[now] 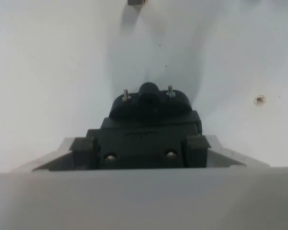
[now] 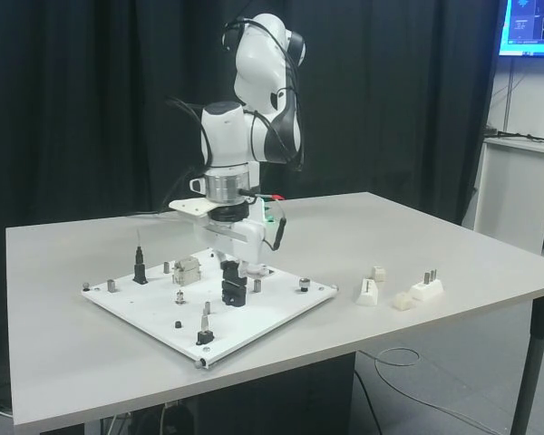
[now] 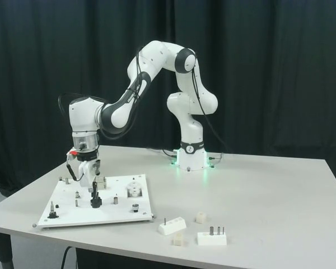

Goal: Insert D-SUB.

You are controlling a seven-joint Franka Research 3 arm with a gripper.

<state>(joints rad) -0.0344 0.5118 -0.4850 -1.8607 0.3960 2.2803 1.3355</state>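
Gripper [image 2: 229, 265] over the board [image 2: 263, 313] – holding the black D-SUB [image 1: 151, 127]

Fingers pinch its sides; it looks seated in its socket, though that's hard to tell.

D-SUB connector [image 1: 151, 129] lower part hidden behind tool body.

The first room view faces the desk [image 2: 453, 249] from its front, near, with the arm [image 2: 254, 118] behind the white board [image 2: 281, 304]. The second stands farther back, seemingly off another side. Both share arm, board and desk. The wrist view looks close down onto the board.
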